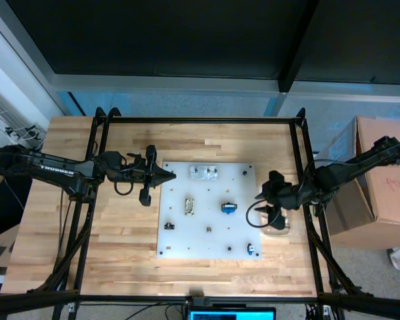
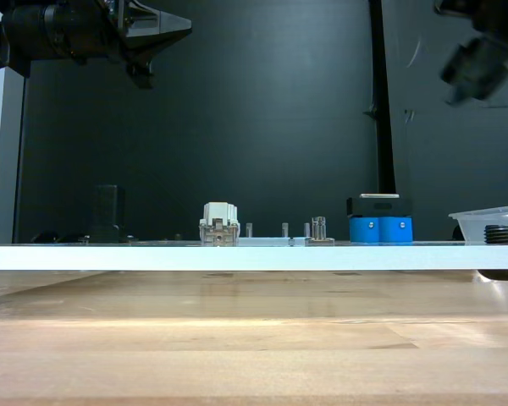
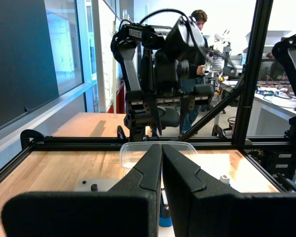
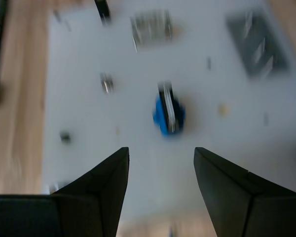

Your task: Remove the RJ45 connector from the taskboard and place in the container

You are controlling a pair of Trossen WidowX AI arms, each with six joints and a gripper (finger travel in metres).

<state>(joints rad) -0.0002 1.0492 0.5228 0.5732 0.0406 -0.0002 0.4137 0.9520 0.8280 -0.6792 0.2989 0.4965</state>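
Centre the open right claw [image 4: 161,149] on the RJ45 connector [image 4: 168,109]
It appears seated in the blue mount [image 4: 161,120], 9 o'clock from that claw near the container [image 1: 284,231]. The closed left claw [image 3: 161,146] hovers at the taskboard's [image 1: 207,244] 10 o'clock.

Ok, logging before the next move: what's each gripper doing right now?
Left gripper: shut, empty, over taskboard, left edge.
Right gripper: open, empty, over its right edge, beside the container.
RJ45 connector: in neither gripper; where, cannot tell.
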